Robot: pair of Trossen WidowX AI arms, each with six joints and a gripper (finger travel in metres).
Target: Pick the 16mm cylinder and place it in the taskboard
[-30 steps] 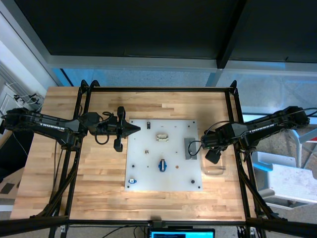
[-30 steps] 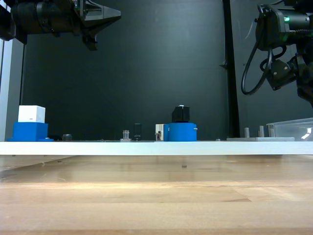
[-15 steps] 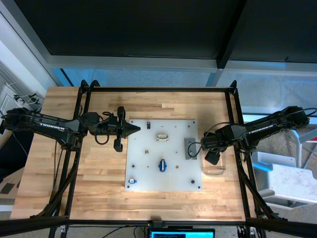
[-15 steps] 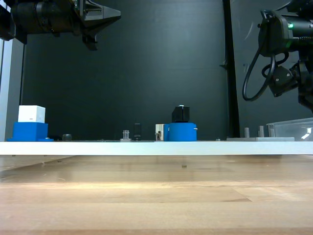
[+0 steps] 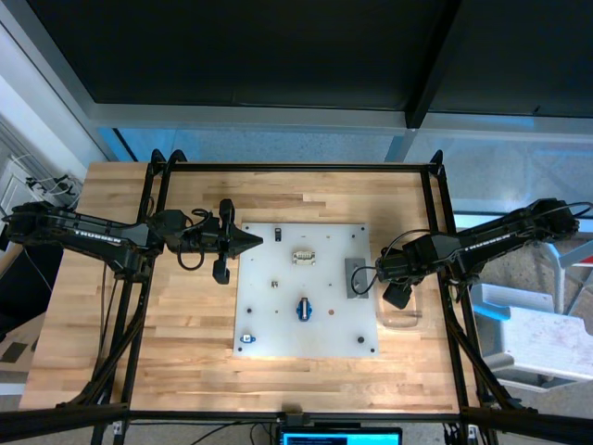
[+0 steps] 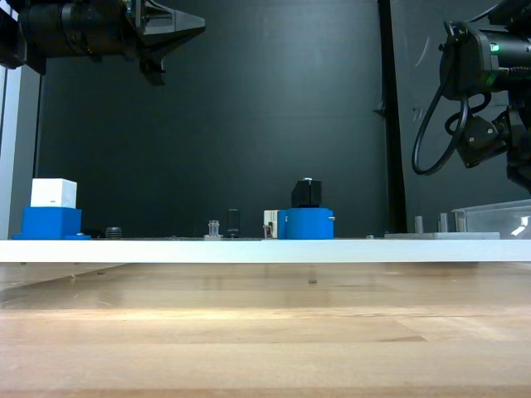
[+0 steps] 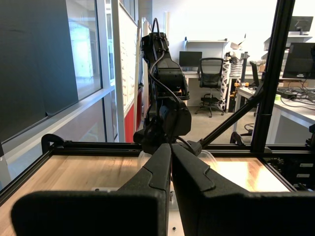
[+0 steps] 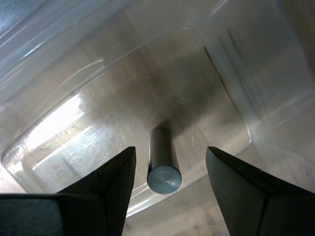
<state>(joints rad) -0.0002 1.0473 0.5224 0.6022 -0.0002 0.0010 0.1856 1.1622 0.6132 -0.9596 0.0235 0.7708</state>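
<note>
The 16mm cylinder, dark grey metal, lies on the floor of a clear plastic tray. My right gripper hangs above it, open, with one finger on each side of the cylinder and apart from it. From above, that gripper hovers over the tray just right of the white taskboard. My left gripper is shut and empty, held high over the board's left edge, and appears also in the low view.
On the taskboard stand a blue fitting, a grey rectangular block, a small blue-and-white connector and dark corner screws. A black frame borders the wooden table. The right arm hangs above the tray's edge.
The right gripper has shifted a little to the right and downward over the tray. The left arm has not moved.
</note>
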